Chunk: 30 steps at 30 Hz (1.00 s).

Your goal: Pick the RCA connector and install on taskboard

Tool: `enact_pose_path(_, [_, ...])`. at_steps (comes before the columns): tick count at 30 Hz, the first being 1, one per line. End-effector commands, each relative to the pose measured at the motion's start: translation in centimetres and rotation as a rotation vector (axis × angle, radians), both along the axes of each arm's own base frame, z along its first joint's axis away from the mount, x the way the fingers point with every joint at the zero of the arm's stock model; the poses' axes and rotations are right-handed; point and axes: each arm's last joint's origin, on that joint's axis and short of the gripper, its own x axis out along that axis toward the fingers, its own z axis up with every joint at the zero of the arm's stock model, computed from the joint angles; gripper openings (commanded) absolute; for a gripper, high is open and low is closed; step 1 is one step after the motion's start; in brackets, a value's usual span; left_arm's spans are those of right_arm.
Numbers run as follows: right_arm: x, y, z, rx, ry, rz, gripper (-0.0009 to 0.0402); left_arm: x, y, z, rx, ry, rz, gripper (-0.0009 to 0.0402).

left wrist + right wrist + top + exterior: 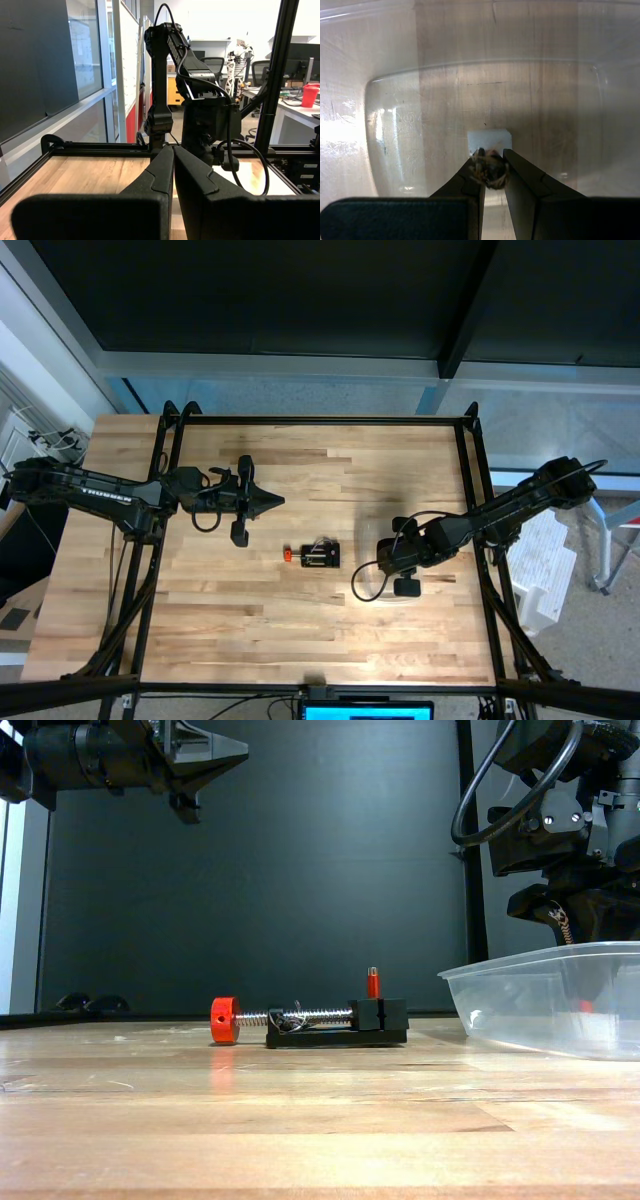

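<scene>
— Where had it got to when you looked?

— The picking-up, I'd say, and most of the way through it. The right pincer (491, 159) hung over the clear tray (520, 982) with its tips closed on the RCA connector (490, 172), a small roundish metal piece. Under it the tray floor showed a white square (490, 139) and not much else.

— Was the connector clear of the tray?

— I couldn't tell for certain. From the tabletop (250, 625) level the arm looked to be above the rim, but the part itself was hidden there.

— And the other arm?

— The left pincer (173, 152) was up high on its own side, pressed together on nothing and pointing across the table. It looked parked to me.

— So where did the piece have to go?

— To the taskboard (320, 557), which lay just beside the tray toward the middle, with its red knob (225, 1019) on the far end from the tray. My guess was that the next move called for a lift over the rim and a short carry sideways. Then the connector would need careful lining-up over its seat, and a grip that small could let it twist on the way.
</scene>
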Motion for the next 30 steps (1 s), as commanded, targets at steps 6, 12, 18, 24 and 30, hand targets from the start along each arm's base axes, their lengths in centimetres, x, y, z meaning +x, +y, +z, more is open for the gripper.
enact_pose_path(6, [0.0, 0.0, 0.0, 0.0, -0.001, -0.001, 0.0001, 0.0, 0.0, 0.0, 0.0, -0.001, 0.0, 0.0])
enact_pose_path(12, [-0.1, 0.0, 0.3, 0.004, -0.01, 0.0, 0.0002, 0.0, 0.0, 0.0, 0.0, -0.001, 0.0, 0.0])
enact_pose_path(18, [-0.4, -0.1, 1.5, 0.003, -0.012, -0.001, 0.0002, 0.0, 0.0, 0.0, 0.0, 0.0, 0.0, 0.0])
enact_pose_path(24, [-0.4, -0.2, 3.6, 0.015, -0.045, -0.002, 0.0002, 0.0, 0.0, 0.0, 0.0, -0.001, 0.0, 0.0])
enact_pose_path(30, [-0.6, -0.3, 6.5, 0.028, -0.084, -0.009, 0.0002, 0.0, 0.0, 0.0, 0.0, -0.001, 0.0, 0.0])
